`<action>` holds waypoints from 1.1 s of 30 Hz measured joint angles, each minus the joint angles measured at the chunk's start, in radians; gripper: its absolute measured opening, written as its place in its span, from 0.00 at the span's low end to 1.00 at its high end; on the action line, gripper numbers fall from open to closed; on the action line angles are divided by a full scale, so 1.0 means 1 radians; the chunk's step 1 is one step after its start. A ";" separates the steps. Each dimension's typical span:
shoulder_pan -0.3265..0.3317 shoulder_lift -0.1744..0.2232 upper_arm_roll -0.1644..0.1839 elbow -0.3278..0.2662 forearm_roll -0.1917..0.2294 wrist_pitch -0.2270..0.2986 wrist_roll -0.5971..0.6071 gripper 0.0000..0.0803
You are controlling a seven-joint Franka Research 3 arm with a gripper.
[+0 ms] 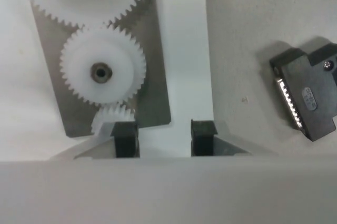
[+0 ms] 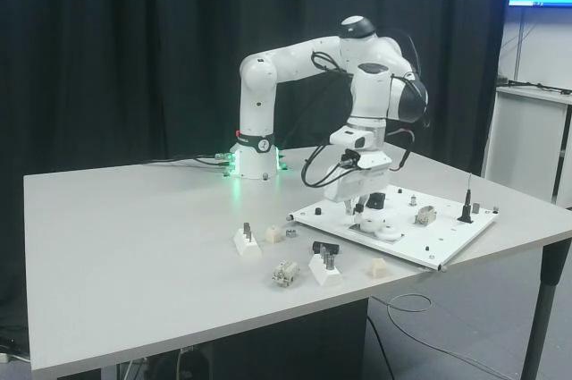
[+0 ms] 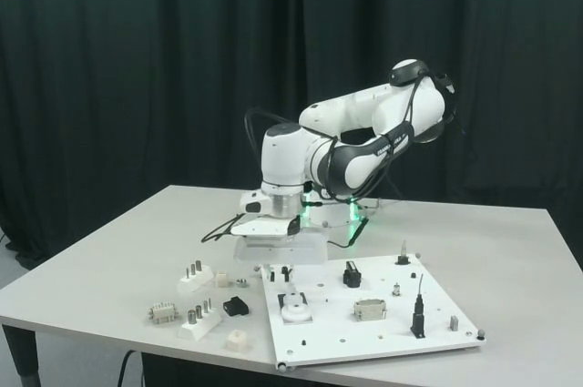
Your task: Insert small gear.
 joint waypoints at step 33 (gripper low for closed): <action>0.000 0.003 0.042 0.000 0.000 0.041 -0.001 0.22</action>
